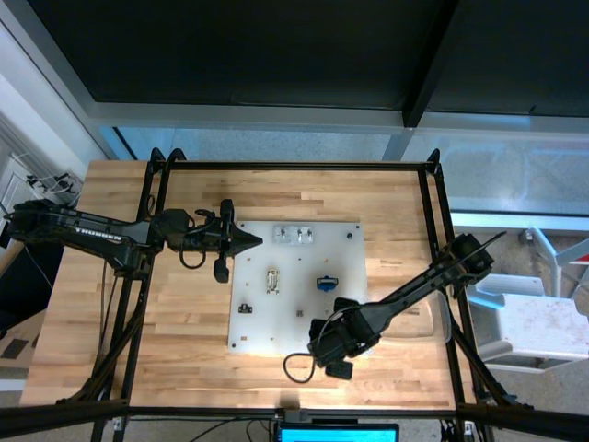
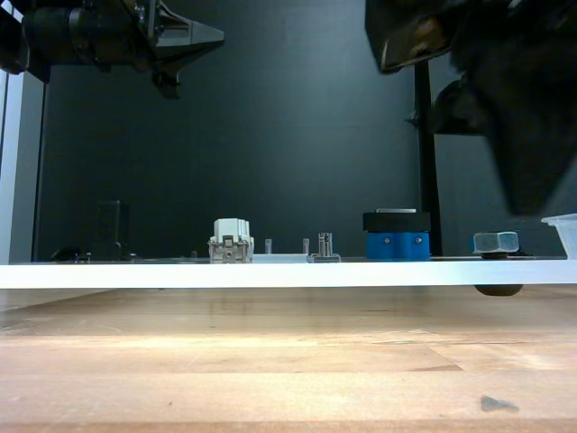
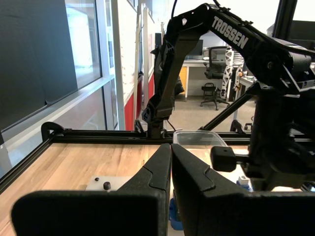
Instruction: Unfasten the M12 fastener and place in the container
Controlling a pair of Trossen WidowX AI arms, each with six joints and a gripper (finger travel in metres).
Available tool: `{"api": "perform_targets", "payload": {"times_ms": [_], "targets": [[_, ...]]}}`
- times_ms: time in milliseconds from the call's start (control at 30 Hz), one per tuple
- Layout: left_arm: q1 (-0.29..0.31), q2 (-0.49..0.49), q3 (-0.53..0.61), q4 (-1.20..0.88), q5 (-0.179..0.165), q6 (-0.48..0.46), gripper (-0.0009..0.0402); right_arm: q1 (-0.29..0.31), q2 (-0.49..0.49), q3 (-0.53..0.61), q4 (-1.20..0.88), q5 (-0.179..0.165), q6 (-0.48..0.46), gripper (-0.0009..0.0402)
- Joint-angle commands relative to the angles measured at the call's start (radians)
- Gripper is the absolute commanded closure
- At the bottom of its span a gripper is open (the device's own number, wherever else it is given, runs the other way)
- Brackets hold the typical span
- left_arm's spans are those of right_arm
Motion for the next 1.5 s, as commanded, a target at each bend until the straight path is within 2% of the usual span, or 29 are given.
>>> {"api": "perform_targets", "payload": {"times_ms": [33,467,600,800,833,867,1000,1033,1067,1200,1300,1433,1500], "targets": [[0.000,0.001,0.000,-0.001,0.000,0.000,0.0393,0.000,0.000,0.001,0.047,-0.048,0.003,0.0393],[0.000,0.001,0.000,0.000,0.000,0.000,0.0393,-0.005,0.015,-0.041,0.098,-0.039,-0.014,0.0393],[0.000,0.001,0.000,-0.001,0.000,0.000,0.0393,-0.009,0.015,-0.047,0.103,-0.015,-0.021,0.0393],[0.000,0.001,0.000,0.000,0.000,0.000,0.0393,-0.014,0.014,-0.047,0.094,-0.013,-0.020,0.0393],[0.000,0.001,0.000,0.000,0.000,0.000,0.0393,-0.014,0.013,-0.046,0.075,-0.001,-0.015,0.0393],[0.000,0.001,0.000,0.000,0.000,0.000,0.0393,-0.014,0.010,-0.042,0.041,0.029,-0.001,0.0393],[0.000,0.001,0.000,0.000,0.000,0.000,0.0393,-0.014,-0.004,-0.013,-0.081,0.202,0.060,0.0393],[0.000,0.001,0.000,0.000,0.000,0.000,0.0393,-0.013,-0.007,-0.005,-0.093,0.222,0.061,0.0393],[0.000,0.001,0.000,0.000,0.000,0.000,0.0393,-0.013,-0.008,0.001,-0.098,0.225,0.060,0.0393],[0.000,0.000,0.000,0.000,0.000,0.000,0.0393,-0.012,-0.015,0.002,-0.095,0.209,0.059,0.0393],[0.000,0.001,0.000,0.001,0.000,0.000,0.0393,-0.011,-0.015,0.002,-0.089,0.172,0.058,0.0393],[0.000,0.001,0.000,0.000,0.000,0.000,0.0393,-0.008,-0.018,0.002,-0.056,0.071,0.048,0.0393],[0.000,0.000,0.000,0.000,0.000,0.000,0.0393,-0.006,-0.018,0.002,-0.023,0.002,0.029,0.0393]]}}
